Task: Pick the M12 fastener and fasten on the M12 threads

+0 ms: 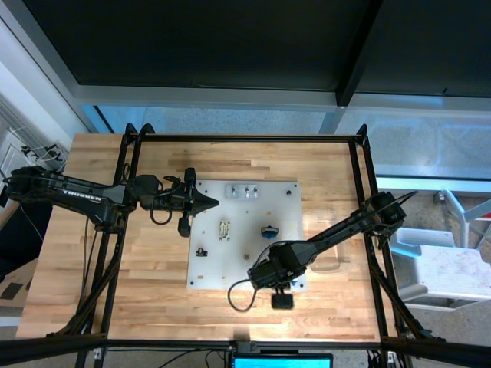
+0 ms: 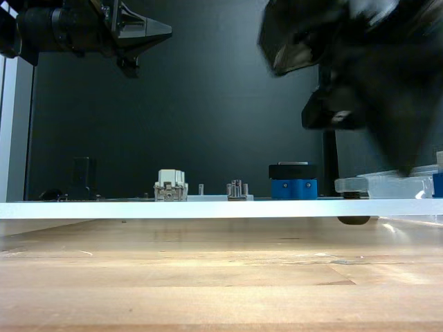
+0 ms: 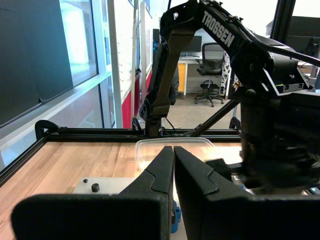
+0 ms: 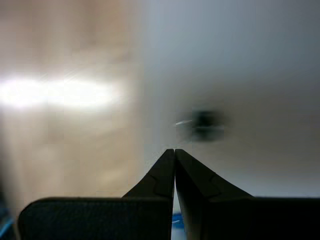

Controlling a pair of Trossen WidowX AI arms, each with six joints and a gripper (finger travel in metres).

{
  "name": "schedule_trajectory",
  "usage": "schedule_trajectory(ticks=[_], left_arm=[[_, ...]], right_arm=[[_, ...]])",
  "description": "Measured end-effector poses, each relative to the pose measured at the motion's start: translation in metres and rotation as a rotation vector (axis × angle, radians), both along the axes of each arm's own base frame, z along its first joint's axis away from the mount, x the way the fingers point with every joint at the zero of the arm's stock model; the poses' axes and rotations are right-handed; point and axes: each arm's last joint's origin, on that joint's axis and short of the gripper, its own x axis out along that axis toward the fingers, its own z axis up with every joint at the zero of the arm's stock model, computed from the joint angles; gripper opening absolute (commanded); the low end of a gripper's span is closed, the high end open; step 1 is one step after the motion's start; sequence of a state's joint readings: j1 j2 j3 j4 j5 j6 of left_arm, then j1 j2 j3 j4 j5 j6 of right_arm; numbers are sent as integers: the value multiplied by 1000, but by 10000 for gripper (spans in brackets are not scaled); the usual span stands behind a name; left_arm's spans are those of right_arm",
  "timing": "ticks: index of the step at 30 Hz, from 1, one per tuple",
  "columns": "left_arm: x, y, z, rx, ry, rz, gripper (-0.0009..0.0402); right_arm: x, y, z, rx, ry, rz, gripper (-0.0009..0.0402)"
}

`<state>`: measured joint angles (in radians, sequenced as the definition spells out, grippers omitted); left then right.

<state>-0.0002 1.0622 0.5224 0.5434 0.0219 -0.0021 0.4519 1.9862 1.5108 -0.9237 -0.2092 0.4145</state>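
My right gripper (image 1: 254, 275) hovers over the near right part of the white board (image 1: 207, 268), fingers shut tip to tip (image 4: 174, 150), and nothing shows between them. In the right wrist view a blurred dark spot (image 4: 204, 123) with a pale streak beside it lies on the board just beyond the tips. In the low view the short dark M12 stud (image 2: 354, 195) stands in front of the clear tray (image 2: 387, 185). The right arm covers the stud from above. The M12 nut is out of view, so I cannot tell where it is. My left gripper (image 1: 212, 203) is shut and hangs high over the board's far left edge.
A blue-and-black fitting (image 1: 268, 231) and a grey connector (image 1: 225, 230) stand mid-board. The clear tray (image 1: 331, 264) lies on the wood just right of the board. A black frame (image 1: 245, 139) rims the table. The right arm's cable (image 1: 238, 295) loops off the board's near edge.
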Motion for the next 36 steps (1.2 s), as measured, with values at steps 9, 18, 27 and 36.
schedule_trajectory(ticks=[9, 18, 27, 36], left_arm=[[0, 0, 0, 0, -1, 0, 0], [0, 0, 0, 0, 0, 0, 0], [0, 0, 0, 0, 0, 0, 0], [0, 0, 0, 0, 0, 0, 0]], right_arm=[[-6, -4, 7, -49, 8, -7, 0], [-5, -14, 19, -196, -89, -87, 0], [6, -20, 6, -239, -105, -117, 0], [8, -18, -3, -237, -94, -111, 0]])
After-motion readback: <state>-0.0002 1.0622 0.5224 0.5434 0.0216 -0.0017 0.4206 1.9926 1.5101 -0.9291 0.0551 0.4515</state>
